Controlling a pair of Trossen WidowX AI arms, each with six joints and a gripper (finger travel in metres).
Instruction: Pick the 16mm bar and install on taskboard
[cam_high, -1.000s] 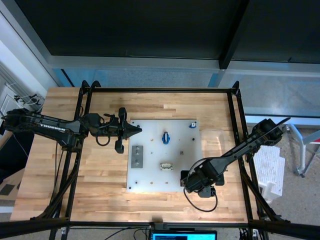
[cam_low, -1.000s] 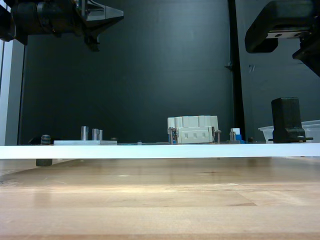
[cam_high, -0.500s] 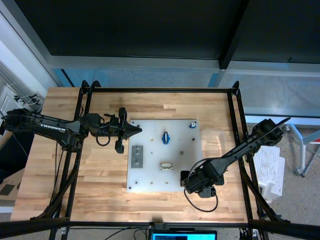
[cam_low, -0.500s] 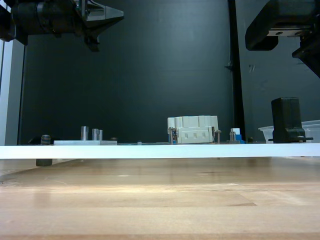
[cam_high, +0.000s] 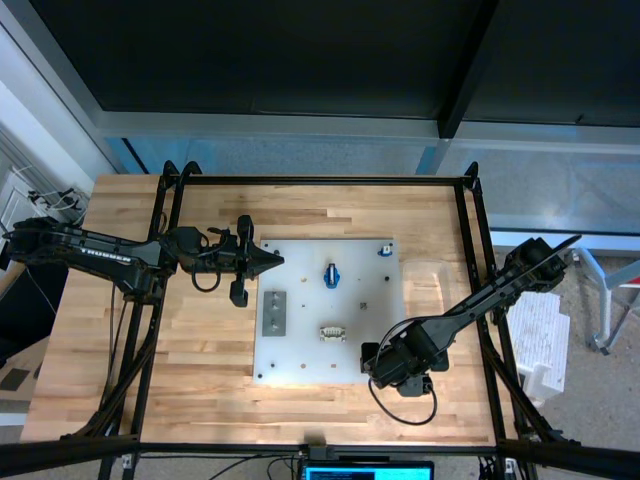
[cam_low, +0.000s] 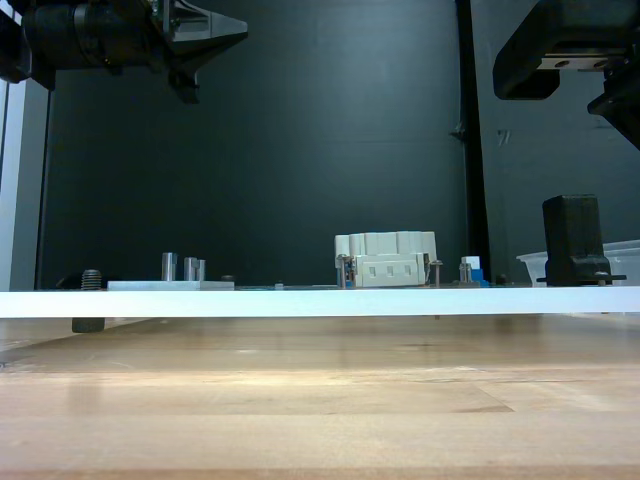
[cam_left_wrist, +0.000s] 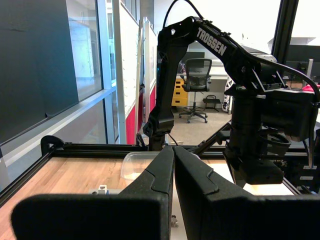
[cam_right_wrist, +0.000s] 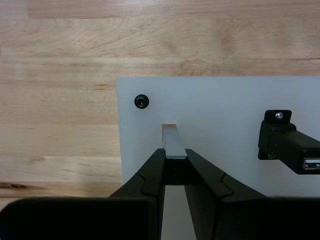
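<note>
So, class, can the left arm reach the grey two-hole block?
Probably yes: the left gripper hangs above the taskboard's far-left edge, nothing between it and the grey two-hole block; the right gripper, holding the 16mm bar, is over the near-right corner.

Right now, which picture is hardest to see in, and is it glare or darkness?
Low view is hardest: against the black backdrop the left tool, high up at the left of the taskboard, is nearly a silhouette. Left wrist view: the bright background washes out beyond the shut left tool. Right wrist view: evenly lit, right tool gripping the 16mm bar above a taskboard corner.
</note>
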